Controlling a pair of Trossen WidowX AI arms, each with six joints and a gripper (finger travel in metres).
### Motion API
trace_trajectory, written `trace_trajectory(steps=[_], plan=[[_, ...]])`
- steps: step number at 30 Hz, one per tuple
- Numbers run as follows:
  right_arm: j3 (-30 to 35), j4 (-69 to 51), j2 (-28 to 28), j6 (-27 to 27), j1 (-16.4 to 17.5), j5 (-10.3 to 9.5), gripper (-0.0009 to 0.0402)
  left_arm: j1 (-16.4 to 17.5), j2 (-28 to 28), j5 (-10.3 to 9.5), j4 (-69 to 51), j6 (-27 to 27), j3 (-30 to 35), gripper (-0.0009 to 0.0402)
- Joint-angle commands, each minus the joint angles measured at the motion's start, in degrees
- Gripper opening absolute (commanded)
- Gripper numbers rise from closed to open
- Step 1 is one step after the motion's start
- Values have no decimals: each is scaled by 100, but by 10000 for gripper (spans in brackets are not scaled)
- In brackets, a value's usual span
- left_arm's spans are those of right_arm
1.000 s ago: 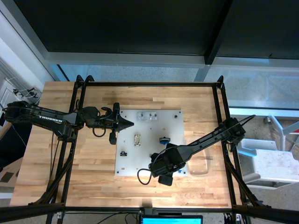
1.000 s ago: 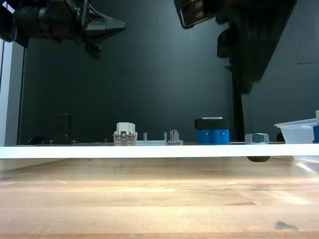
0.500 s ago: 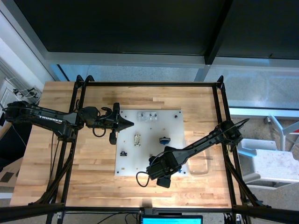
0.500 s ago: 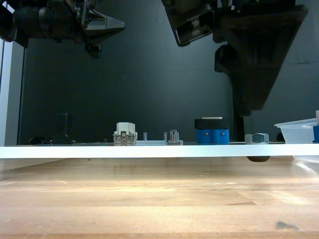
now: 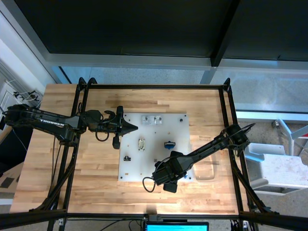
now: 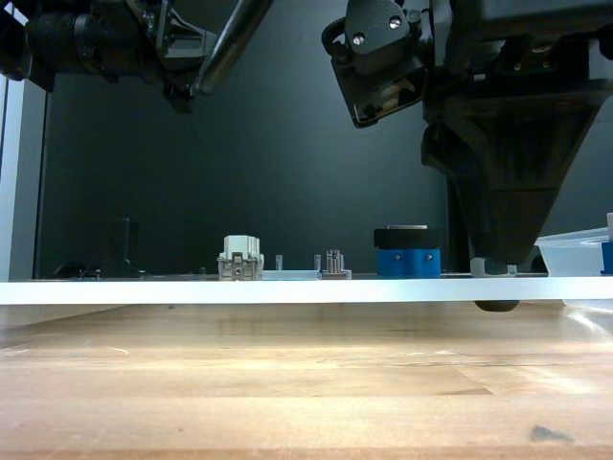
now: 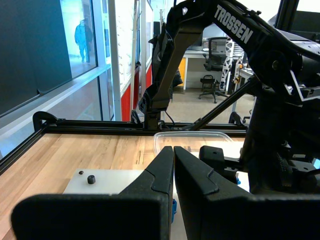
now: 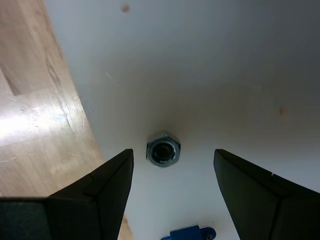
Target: Unfasten the M12 fastener and place in the container
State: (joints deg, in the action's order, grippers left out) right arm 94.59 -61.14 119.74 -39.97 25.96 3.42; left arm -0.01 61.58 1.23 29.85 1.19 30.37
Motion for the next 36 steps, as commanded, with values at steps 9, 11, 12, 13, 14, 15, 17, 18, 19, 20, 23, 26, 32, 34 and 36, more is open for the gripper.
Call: trace_trajectory(steps=[9, 11, 12, 13, 14, 15, 17, 18, 19, 20, 23, 26, 32, 34, 36], plan=[[-238, 297, -7, 39, -46, -20, 223, 0, 2, 0, 2, 0, 0, 0], [-245, 321, -7, 39, -46, -22, 219, 0, 2, 2, 2, -2, 0, 0], [-243, 321, -7, 42, -48, -22, 214, 0, 2, 2, 2, -2, 0, 0], [-240, 321, -9, 39, -48, -24, 207, 0, 2, 2, 0, -2, 0, 0], [-240, 321, -13, 42, -48, -46, 199, 2, 2, 2, 2, -2, 0, 0], [-240, 321, -13, 44, -48, -52, 190, 0, 2, 2, 2, -2, 0, 0], [-240, 321, -15, 42, -48, -52, 168, 2, 2, 2, 2, -2, 0, 0], [-240, 323, -15, 44, -48, -55, 157, 0, 2, 0, 2, -2, 0, 0], [-240, 323, -15, 44, -48, -52, 145, 0, 2, 2, 2, -2, 0, 0], [-240, 328, -15, 44, -48, -55, 133, 2, 2, 2, 2, -2, 0, 0], [-240, 337, -15, 44, -48, -59, 99, 2, 2, 0, 2, -2, 0, 0], [-240, 345, -15, 52, -50, -129, 69, 2, 2, 2, 2, -2, 0, 0], [-240, 367, -17, 168, -52, -199, 21, 0, 2, 2, 2, -2, 0, 0], [-240, 367, -17, 262, -57, -197, 9, 0, 2, 0, 2, -2, 0, 0], [-240, 372, -17, 496, -57, -195, 1, 0, 2, 2, 2, -2, 0, 0]])
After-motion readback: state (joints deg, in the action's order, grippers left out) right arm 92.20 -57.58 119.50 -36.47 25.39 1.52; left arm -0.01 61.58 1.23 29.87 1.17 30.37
